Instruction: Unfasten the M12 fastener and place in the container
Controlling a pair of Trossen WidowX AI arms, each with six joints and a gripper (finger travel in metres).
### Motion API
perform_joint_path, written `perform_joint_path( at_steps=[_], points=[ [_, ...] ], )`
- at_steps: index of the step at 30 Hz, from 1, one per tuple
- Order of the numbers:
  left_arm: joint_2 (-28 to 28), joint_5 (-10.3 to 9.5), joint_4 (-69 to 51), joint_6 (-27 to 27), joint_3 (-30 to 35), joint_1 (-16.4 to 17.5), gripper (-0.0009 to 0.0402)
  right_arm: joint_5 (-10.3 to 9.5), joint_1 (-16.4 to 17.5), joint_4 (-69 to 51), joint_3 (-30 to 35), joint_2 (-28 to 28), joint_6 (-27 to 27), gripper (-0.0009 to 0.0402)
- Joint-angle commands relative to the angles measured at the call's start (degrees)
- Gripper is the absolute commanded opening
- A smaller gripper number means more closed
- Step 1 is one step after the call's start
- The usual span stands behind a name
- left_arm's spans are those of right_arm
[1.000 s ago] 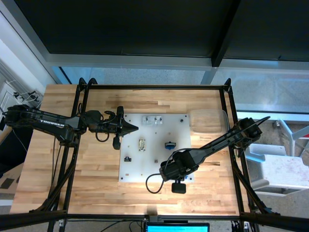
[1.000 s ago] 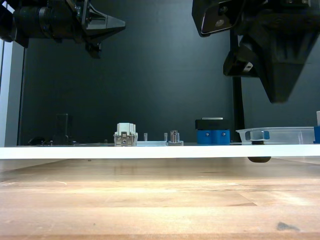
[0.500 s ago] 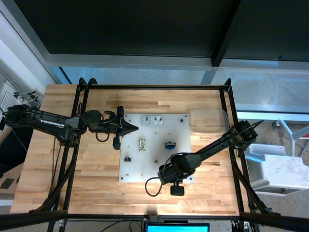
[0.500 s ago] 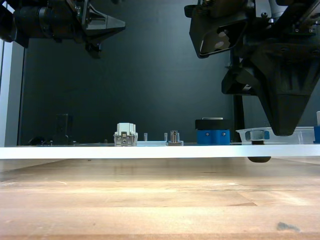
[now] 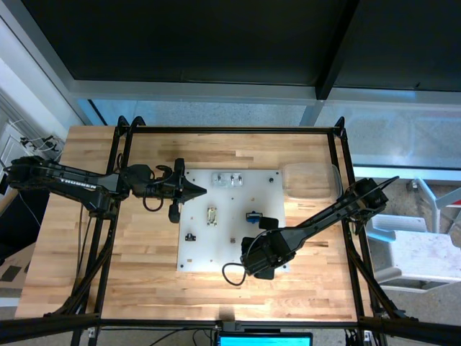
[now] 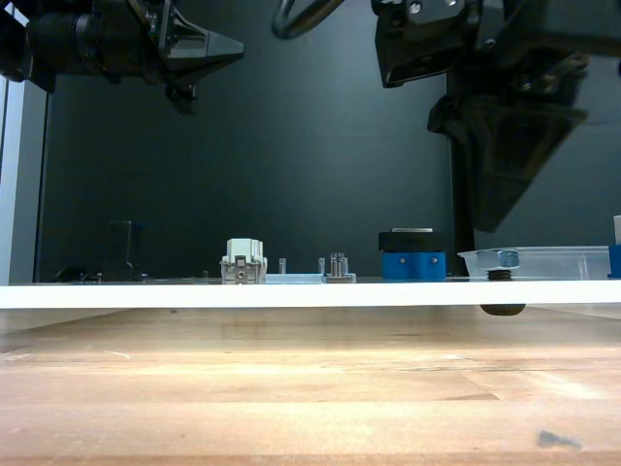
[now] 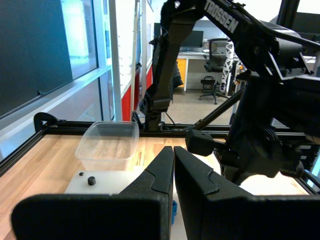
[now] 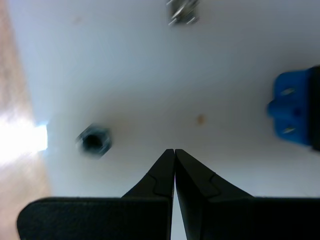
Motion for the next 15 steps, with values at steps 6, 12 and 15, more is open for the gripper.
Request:
perform_joint_path(
  at_steps=[6, 12, 15],
  points=[
    [-0.02, 0.02, 0.09, 0.00, 0.02, 0.02, 0.0000, -7.34, -0.17, -0.09, 0.66, -0.85, 0.39, 0.0000],
    [0.00, 0.04, -0.28, 0.00, 0.02, 0.00, 0.0000, -14.69, -0.07, 0.15, 2.99, -1.01, 0.37, 0.0000],
    [0.00, 0.04, -0.28, 0.00, 0.02, 0.00, 0.0000, -16.39, 0.00, 0.50, 3.65, -1.01, -0.11, 0.0000]
  ],
)
